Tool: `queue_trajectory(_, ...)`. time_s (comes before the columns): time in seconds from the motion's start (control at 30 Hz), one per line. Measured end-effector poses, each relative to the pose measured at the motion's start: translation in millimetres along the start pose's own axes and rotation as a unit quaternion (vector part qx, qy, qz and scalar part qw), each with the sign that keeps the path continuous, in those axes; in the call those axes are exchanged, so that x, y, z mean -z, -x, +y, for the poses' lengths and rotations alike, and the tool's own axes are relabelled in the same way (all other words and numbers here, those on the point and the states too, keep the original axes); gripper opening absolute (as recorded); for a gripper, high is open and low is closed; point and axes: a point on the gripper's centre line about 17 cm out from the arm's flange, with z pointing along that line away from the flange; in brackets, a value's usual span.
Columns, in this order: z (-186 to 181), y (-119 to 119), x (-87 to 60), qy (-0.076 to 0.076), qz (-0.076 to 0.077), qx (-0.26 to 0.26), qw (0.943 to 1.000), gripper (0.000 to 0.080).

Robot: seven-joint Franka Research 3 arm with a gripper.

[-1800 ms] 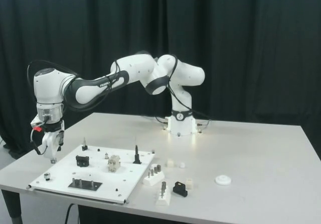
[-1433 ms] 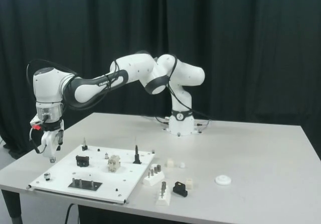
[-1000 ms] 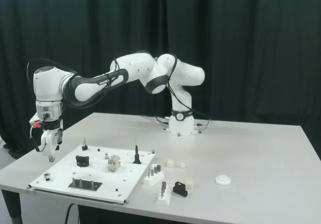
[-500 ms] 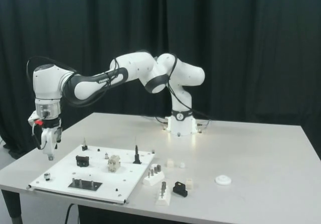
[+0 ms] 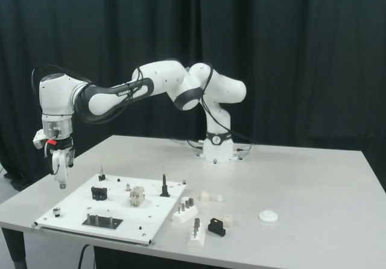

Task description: Pick round peg 4.

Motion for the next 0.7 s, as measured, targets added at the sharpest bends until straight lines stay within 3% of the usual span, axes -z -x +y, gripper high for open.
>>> queue_trajectory(0.7, 2.2, 2.4, 11.7, -0.005, -0.005, 0.006, 1.0, 0.08)
